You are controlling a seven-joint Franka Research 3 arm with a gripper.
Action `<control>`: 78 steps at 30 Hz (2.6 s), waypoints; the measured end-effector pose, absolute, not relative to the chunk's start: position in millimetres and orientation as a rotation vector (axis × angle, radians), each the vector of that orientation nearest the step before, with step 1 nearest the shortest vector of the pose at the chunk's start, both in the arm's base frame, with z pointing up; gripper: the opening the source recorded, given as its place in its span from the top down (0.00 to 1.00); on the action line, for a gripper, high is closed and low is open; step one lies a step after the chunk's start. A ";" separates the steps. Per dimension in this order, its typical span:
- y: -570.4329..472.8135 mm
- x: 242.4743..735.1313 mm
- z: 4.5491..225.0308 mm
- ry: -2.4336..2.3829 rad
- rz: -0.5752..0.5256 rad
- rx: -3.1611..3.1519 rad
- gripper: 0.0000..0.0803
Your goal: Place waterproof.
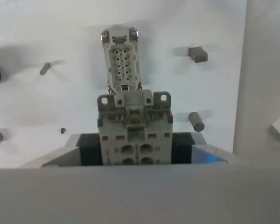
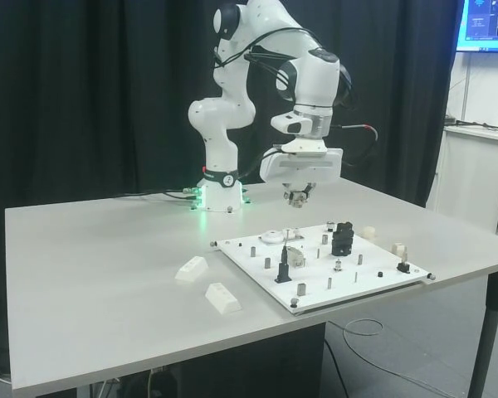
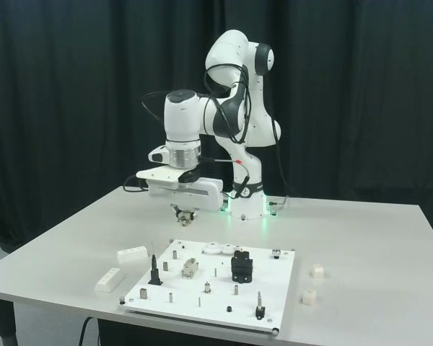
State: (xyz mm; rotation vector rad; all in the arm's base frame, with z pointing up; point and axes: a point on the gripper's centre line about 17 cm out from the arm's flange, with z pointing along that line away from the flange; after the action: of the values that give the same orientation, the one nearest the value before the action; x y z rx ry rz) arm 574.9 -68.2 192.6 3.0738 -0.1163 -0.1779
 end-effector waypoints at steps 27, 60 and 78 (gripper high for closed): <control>81.8 553.3 201.3 -0.110 -0.264 3.128 0.61; 278.8 531.1 143.1 -0.068 -0.121 3.107 0.61; 330.6 529.1 68.3 -0.069 -0.130 3.130 0.61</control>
State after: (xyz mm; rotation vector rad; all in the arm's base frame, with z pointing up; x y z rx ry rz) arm 529.1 330.6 68.3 3.1301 -0.0692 -0.1300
